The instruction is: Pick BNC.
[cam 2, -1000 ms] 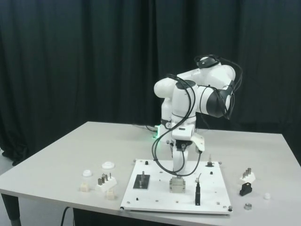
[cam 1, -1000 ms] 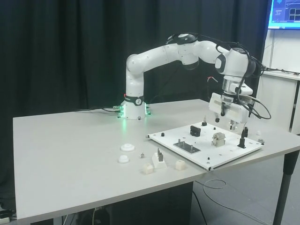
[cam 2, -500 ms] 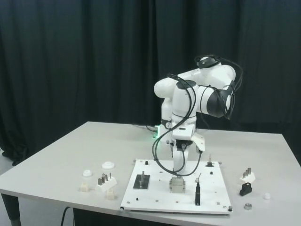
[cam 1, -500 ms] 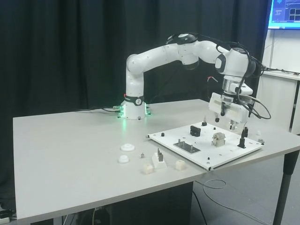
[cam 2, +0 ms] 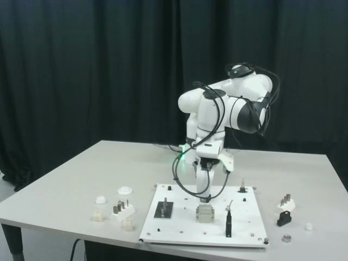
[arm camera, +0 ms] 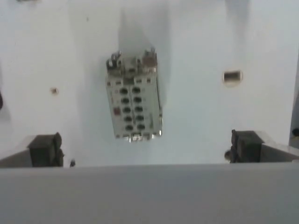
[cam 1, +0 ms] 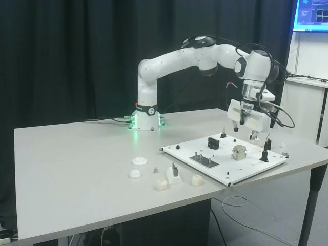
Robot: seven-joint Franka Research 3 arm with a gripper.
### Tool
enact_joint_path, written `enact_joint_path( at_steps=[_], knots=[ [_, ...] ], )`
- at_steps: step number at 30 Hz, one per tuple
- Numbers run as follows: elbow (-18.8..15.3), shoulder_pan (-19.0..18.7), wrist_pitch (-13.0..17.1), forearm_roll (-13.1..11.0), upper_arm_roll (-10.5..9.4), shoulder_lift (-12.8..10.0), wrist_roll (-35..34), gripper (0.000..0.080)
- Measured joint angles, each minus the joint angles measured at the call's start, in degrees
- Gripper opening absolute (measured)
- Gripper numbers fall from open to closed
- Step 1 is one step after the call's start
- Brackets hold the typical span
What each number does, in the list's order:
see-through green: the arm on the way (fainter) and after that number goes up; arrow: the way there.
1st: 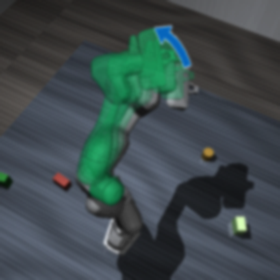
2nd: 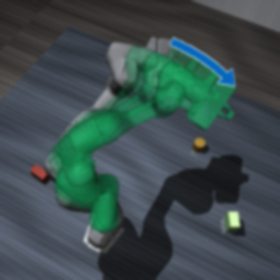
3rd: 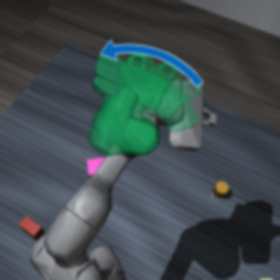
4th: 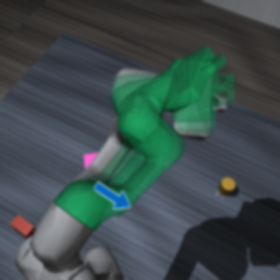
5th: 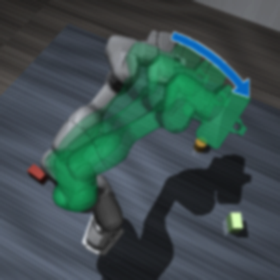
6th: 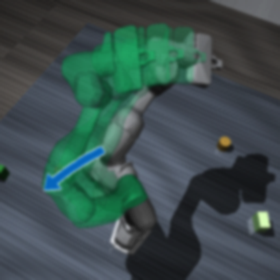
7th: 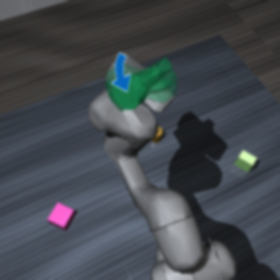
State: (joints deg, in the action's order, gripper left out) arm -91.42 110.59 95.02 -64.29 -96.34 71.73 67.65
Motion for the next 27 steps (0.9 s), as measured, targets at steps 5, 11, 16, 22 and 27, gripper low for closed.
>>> enact_joint_path(
  at_steps=[5,11,16,22,27],
  knots=[
    [-0.5,0.3,0.2,1.9,0.99,0.0,0.3,0.08],
    [-2.6,0.7,1.3,3.5,2.21,0.0,2.5,0.08],
    [-5.6,1.0,2.8,3.8,3.05,0.0,5.7,0.08],
    [-9.5,1.4,5.4,3.5,3.44,0.0,9.1,0.08],
    [-12.4,1.9,7.6,2.5,3.46,0.0,12.6,0.08]
  ],
)
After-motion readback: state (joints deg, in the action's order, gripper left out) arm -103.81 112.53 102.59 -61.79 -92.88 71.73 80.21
